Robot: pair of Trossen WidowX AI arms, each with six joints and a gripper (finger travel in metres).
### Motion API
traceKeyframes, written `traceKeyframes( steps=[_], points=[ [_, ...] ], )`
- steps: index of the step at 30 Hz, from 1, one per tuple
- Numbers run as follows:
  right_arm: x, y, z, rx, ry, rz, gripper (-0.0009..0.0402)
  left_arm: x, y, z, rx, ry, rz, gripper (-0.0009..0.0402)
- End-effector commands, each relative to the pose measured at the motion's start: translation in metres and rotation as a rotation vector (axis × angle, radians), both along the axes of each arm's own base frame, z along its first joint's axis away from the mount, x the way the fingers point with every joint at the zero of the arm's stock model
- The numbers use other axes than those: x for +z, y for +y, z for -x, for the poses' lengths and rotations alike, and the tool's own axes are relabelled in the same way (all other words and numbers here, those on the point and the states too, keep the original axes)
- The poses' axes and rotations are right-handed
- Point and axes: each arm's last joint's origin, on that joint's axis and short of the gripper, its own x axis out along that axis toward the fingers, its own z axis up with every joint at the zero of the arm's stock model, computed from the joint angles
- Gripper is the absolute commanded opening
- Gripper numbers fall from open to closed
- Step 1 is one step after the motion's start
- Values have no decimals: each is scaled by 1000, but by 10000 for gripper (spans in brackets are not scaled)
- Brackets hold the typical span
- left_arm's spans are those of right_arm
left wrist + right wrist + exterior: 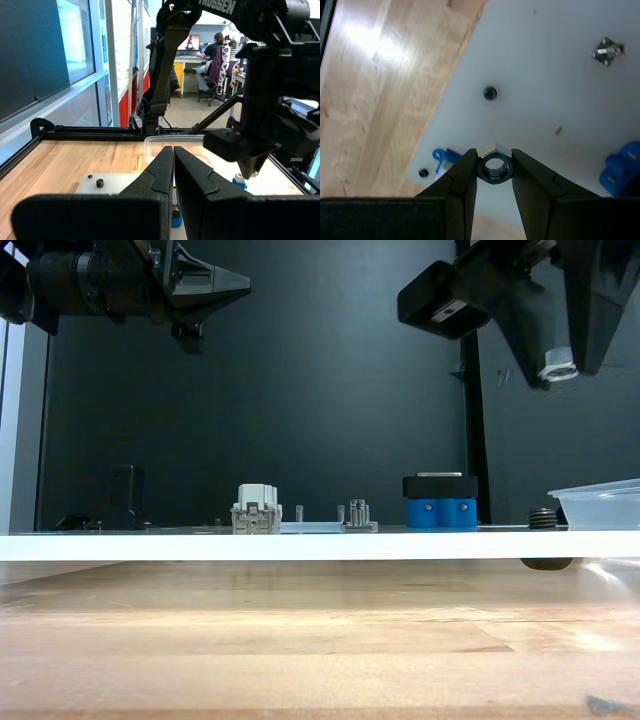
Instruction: Unfasten the M12 fastener and place in the container
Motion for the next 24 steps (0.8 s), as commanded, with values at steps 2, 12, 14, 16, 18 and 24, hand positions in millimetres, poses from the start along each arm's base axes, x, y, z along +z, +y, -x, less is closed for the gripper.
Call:
traceKeyframes(
  steps=[2, 12, 14, 16, 18, 24],
  points=[
    [2, -7, 13, -4, 8, 6, 2, 0, 0, 0, 0, 0, 0, 0],
    [-1, -33, 60, -141, 35, 40, 2, 0, 0, 0, 0, 0, 0, 0],
    [-2, -38, 71, -167, 39, 45, 2, 0, 0, 0, 0, 0, 0, 0],
    [-4, -43, 80, -182, 42, 45, 2, 0, 0, 0, 0, 0, 0, 0],
    [-5, -47, 90, -194, 46, 46, 2, 0, 0, 0, 0, 0, 0, 0],
    [-11, -60, 115, -218, 57, 51, 2, 0, 0, 0, 0, 0, 0, 0]
  ],
)
